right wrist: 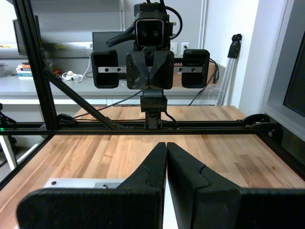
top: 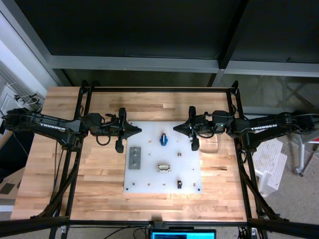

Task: Pick the 16mm bar and install on taskboard

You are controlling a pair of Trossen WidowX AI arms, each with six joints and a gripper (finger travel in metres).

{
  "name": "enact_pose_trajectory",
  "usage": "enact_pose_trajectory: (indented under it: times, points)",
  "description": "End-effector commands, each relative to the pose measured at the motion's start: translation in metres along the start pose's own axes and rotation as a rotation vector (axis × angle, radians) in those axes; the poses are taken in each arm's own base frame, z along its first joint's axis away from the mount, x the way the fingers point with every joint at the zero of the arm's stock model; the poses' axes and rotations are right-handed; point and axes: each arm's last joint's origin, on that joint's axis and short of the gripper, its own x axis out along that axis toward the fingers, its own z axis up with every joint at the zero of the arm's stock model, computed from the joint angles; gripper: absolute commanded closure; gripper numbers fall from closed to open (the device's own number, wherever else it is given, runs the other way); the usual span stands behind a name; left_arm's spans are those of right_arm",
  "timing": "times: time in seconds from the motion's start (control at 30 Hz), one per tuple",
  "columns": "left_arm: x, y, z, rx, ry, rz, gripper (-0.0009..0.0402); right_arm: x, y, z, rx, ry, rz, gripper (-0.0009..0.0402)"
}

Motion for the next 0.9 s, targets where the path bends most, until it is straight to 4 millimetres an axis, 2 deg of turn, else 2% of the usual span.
enact_pose_trajectory:
  times: [0.03, 0.73, 0.9]
  points:
    - [0.0, 0.0, 0.0002, 0.0, -0.001, 0.0, 0.0393, 0.0, 0.0001, -0.0003, 0.001, 0.003, 0.0, 0.0393]
    - [0.0, 0.0, 0.0002, 0.0, -0.001, 0.0, 0.0393, 0.0, 0.0002, -0.0001, 0.01, 0.003, 0.001, 0.0393]
    - [0.0, 0.0, 0.0001, 0.0, 0.0, 0.0, 0.0393, 0.0005, 0.0005, 0.0064, 0.052, 0.047, -0.003, 0.0393]
